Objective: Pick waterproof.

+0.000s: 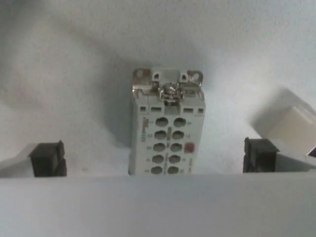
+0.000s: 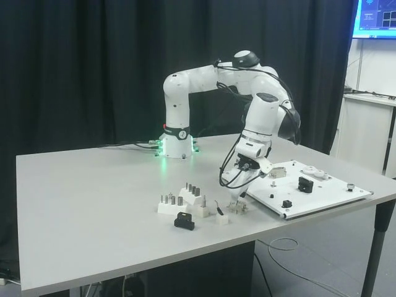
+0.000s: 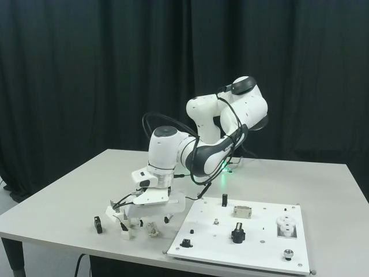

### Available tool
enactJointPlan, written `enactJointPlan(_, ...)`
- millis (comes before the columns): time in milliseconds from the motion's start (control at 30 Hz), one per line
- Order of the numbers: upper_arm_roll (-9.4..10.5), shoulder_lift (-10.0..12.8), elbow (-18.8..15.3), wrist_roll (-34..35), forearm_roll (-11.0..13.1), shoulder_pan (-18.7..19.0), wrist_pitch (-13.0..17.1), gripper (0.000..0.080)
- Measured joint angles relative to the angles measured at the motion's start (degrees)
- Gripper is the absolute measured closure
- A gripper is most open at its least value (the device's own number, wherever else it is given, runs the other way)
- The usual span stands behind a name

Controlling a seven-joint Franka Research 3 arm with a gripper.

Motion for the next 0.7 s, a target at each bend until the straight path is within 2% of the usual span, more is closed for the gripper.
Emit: enactJointPlan(700, 1.08, 0.21, 0.17, 0.00, 0.84, -0.57, 2.21, 0.0003)
